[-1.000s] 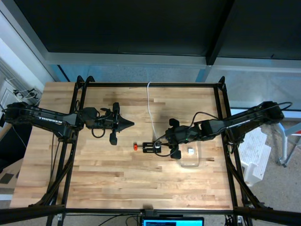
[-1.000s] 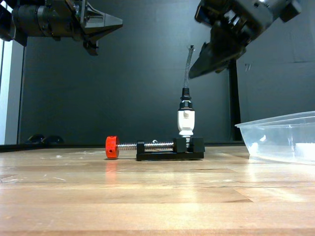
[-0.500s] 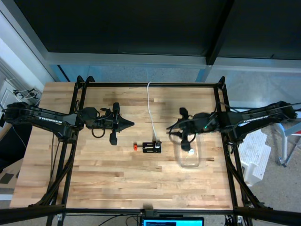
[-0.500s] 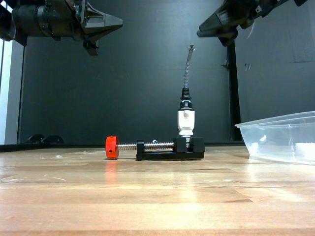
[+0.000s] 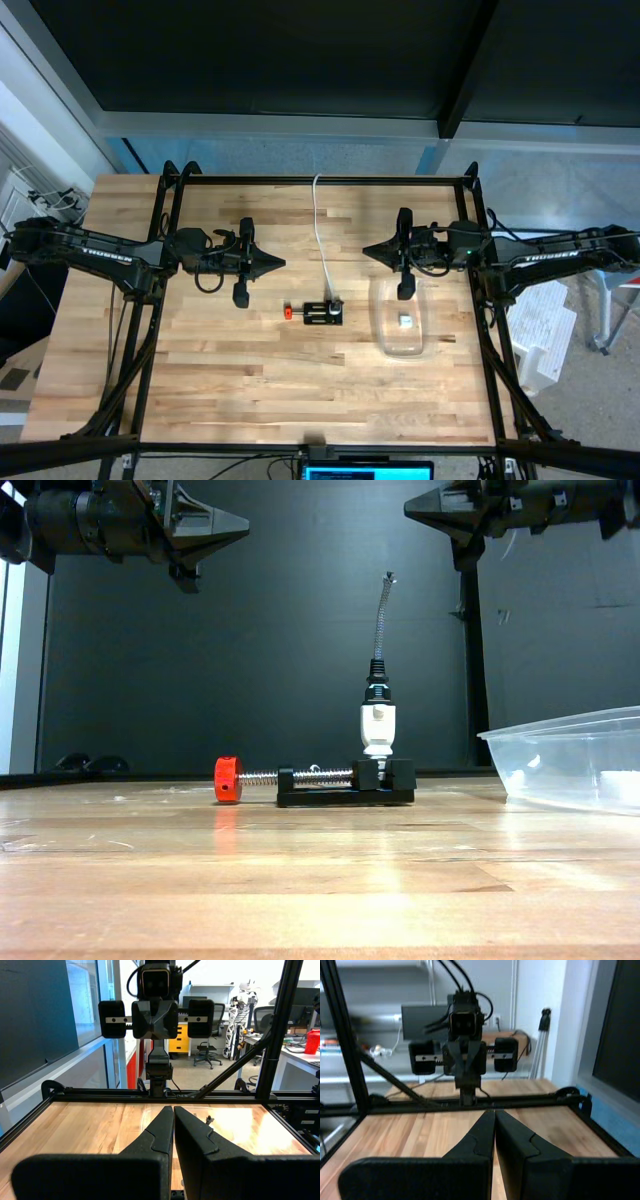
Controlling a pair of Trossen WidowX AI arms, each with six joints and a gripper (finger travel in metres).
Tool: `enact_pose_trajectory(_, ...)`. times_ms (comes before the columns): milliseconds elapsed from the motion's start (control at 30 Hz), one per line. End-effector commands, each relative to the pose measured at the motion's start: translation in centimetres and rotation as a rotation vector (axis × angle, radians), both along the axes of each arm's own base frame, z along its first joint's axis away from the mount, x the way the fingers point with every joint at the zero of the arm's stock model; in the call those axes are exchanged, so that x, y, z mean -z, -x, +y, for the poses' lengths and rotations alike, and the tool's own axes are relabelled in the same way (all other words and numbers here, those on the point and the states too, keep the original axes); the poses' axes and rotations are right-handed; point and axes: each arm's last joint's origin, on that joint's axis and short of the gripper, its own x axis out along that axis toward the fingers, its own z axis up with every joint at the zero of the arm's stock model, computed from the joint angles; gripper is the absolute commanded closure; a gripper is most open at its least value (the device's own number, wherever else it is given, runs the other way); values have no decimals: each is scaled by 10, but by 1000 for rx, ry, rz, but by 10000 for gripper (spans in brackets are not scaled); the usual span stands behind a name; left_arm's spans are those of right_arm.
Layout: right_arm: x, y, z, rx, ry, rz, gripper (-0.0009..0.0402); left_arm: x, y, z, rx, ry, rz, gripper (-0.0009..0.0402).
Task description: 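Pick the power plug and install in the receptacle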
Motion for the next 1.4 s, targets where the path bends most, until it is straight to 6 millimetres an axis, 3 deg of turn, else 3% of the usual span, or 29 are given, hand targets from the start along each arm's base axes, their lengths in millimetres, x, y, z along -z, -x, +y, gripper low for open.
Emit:
enact_pose_trajectory(33,6,3,0,-2,-9,-26,394,0,0,0,0,0,0,393)
enact_pose_trajectory(333,16,7,-7,-33,-42,-18,393,0,0,0,0,0,0,393)
enact_pose_trajectory(1400,14,6,-7,-34,-31,-22,393,0,0,0,0,0,0,393)
